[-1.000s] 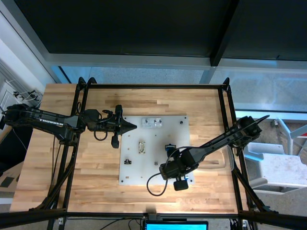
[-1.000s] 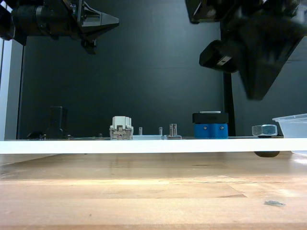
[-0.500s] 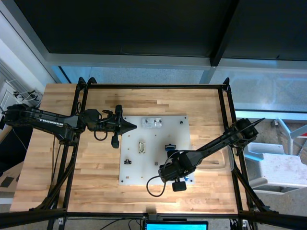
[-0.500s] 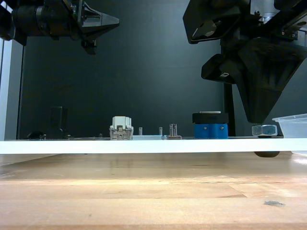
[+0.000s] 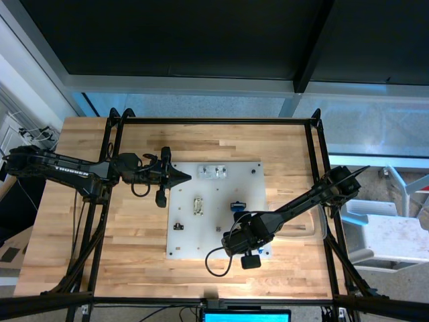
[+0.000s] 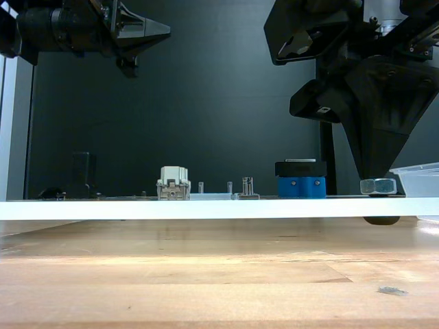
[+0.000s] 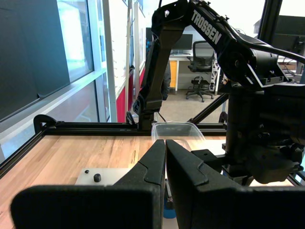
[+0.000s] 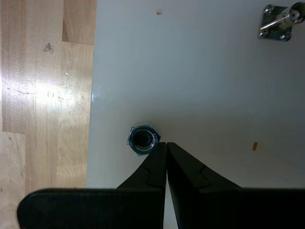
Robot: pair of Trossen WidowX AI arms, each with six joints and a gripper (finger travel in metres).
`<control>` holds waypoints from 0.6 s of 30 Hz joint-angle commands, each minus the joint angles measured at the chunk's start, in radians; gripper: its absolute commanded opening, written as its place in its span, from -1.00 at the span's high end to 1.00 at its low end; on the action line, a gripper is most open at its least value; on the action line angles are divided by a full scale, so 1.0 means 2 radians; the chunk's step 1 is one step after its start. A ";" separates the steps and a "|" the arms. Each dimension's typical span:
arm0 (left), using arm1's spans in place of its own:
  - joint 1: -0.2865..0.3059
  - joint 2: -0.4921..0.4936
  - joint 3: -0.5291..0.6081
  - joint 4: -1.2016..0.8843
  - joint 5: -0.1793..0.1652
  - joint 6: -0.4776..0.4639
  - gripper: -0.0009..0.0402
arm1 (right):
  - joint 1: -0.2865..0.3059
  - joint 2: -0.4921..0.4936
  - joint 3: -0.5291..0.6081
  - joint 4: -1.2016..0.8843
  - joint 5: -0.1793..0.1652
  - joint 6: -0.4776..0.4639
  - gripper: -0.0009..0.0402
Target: Pick the M12 fastener and fasten on the M12 threads
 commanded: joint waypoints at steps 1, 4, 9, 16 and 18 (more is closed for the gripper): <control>0.000 0.000 0.000 0.000 0.000 0.000 0.96 | 0.000 0.000 0.000 0.000 -0.087 -0.007 0.96; 0.000 0.000 0.000 0.000 0.000 0.000 0.96 | 0.000 -0.002 0.000 -0.002 -0.171 -0.020 0.96; 0.000 0.000 0.000 0.000 0.000 0.000 0.96 | 0.000 -0.010 0.000 -0.013 -0.161 -0.016 0.96; 0.000 0.000 0.000 0.000 0.000 0.000 0.96 | 0.000 -0.025 0.000 -0.020 -0.116 0.000 0.96; 0.000 0.000 0.000 0.000 0.000 0.000 0.96 | 0.000 -0.027 0.000 -0.023 -0.067 0.012 0.96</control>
